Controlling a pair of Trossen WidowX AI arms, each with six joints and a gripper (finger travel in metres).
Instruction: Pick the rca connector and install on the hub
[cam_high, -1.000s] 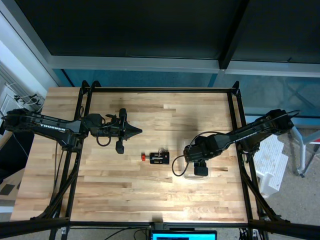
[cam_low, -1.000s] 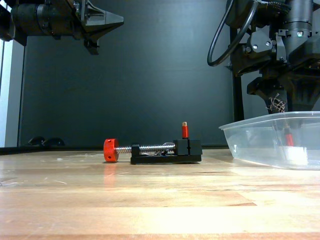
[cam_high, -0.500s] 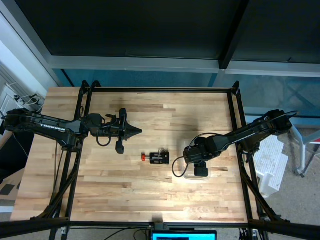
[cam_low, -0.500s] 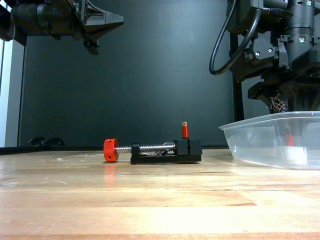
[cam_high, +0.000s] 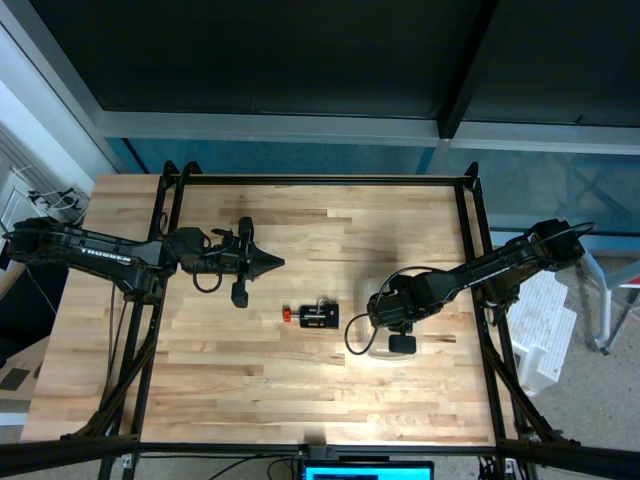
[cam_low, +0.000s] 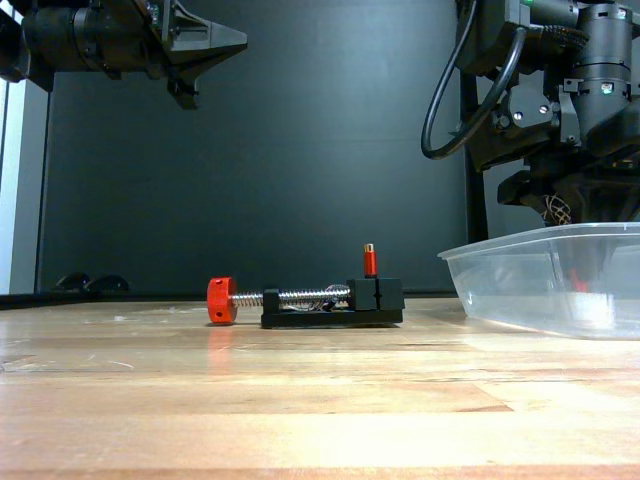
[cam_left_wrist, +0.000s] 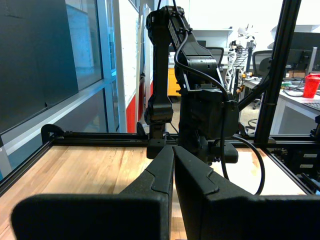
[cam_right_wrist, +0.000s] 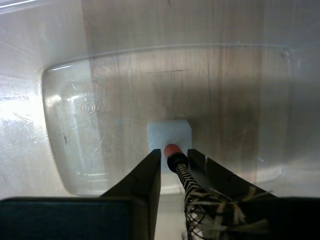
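left end effector (cam_high: 277, 263) high, clear | right end effector (cam_right_wrist: 174, 152) inside tray (cam_low: 500, 282) walls | hub (cam_low: 330, 303) top unobstructed

Glossy clear plastic tray (cam_low: 500, 285), smooth wood table (cam_low: 300, 400), metal-sprung rca connector (cam_right_wrist: 176, 159).

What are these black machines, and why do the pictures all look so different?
They are two robot arms at a wooden table. One picture looks down from above, one peeks along the tabletop, and two come from cameras on the arms. On the table sit a small black block with a red knob and a clear tray. The right gripper is over the tray, pinching a little red-tipped plug above a white square. The left gripper hangs shut in the air, holding nothing.
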